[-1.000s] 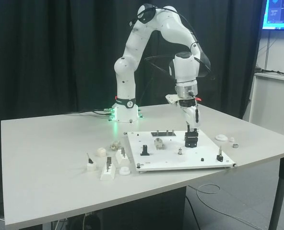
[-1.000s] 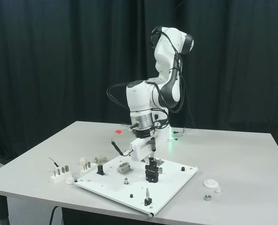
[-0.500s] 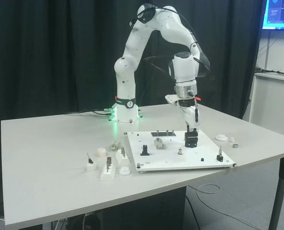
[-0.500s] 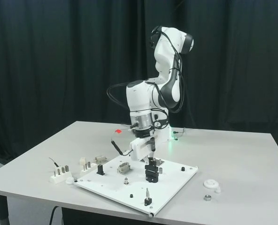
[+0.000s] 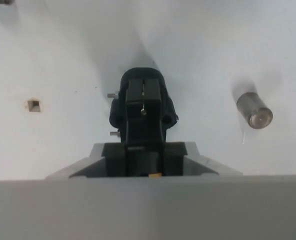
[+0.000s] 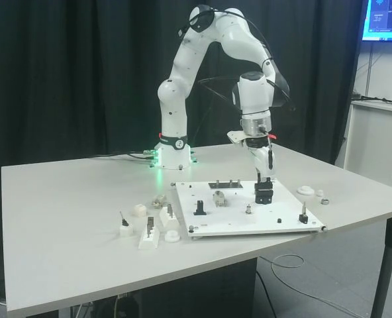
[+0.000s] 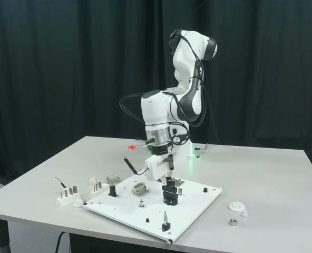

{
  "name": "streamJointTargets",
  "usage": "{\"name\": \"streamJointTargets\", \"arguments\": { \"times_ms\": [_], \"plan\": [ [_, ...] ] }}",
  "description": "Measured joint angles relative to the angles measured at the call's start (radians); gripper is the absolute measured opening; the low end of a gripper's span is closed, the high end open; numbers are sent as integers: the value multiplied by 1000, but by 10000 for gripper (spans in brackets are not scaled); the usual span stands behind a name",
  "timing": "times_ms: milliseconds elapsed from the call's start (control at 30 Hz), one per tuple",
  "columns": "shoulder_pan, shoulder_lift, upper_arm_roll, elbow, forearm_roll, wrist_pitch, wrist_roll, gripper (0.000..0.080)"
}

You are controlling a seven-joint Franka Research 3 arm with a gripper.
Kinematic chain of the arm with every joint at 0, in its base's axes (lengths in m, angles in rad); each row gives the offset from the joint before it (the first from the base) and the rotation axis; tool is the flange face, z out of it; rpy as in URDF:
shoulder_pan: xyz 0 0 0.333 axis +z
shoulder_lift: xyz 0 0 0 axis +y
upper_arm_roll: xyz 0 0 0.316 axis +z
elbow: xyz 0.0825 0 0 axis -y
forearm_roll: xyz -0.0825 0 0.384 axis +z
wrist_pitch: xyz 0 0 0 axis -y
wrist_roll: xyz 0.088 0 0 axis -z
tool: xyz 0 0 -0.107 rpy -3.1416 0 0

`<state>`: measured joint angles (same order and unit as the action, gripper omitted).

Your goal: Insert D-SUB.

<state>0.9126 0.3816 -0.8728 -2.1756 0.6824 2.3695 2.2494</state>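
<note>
The gripper (image 6: 264,178) hangs above the upright black connector block (image 6: 263,193) on the white board (image 6: 285,221); finger state cannot be told.

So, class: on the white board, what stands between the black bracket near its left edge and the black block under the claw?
In the first room view, a small grey connector and a short metal pin.

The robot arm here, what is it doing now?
The white robot arm has its gripper low over the white board on the grey table, right above a black part that stands on the board. Other small parts lie on the table beside the board, untouched.
</note>
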Motion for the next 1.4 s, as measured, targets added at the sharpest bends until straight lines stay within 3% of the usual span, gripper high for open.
{"name": "streamJointTargets", "arguments": {
  "times_ms": [900,1400],
  "plan": [
    [1,0,-3,-7,32,8,19,149],
    [20,0,-24,-19,68,14,35,148]
  ]
}}
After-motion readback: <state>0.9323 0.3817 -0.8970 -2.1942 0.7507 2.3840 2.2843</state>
